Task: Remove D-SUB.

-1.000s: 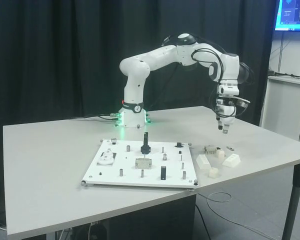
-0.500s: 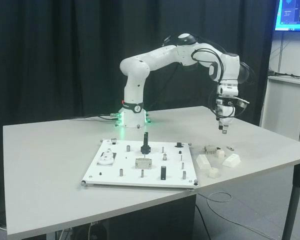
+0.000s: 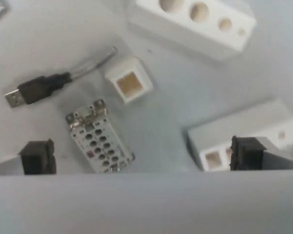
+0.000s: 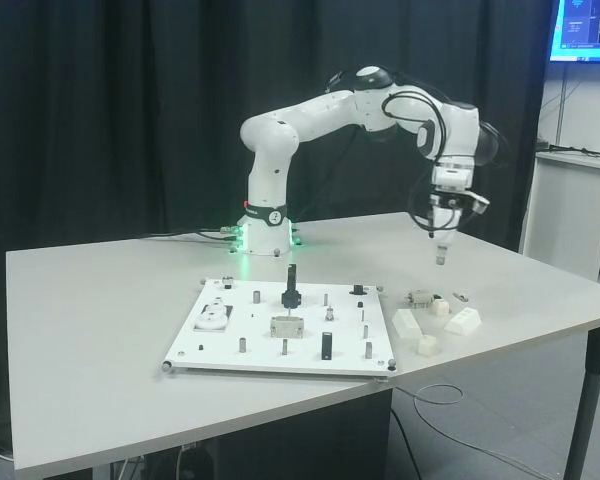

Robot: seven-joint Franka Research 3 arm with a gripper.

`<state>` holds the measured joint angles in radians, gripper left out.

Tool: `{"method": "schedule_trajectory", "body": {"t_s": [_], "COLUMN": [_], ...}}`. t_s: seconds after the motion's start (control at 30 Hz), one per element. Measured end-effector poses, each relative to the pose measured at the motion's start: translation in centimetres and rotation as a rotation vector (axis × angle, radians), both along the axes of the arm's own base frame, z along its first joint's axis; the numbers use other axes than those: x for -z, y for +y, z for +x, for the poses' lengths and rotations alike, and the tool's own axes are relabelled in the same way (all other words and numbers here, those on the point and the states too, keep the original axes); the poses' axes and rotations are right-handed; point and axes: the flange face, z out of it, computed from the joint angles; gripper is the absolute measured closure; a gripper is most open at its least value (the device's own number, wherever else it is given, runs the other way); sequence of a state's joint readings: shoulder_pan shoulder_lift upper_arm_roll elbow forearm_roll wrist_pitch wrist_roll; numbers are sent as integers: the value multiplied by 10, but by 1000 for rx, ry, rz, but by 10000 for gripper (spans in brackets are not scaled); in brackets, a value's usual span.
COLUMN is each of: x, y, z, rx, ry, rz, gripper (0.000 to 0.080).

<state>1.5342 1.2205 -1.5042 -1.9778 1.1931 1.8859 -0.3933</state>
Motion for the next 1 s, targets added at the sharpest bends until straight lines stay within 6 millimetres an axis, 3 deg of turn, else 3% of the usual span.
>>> {"method": "schedule_trajectory", "body": {"t_s": [0.37,0.9,1.0], "x": [-19,-41,-44], "y": [-41,-146,-166], "z": [-1,-21,-25], "rx": [384,716,843], "ry": [19,-6,-32], "rz": [-7,-14,-11], "gripper": [3,3,3]}}
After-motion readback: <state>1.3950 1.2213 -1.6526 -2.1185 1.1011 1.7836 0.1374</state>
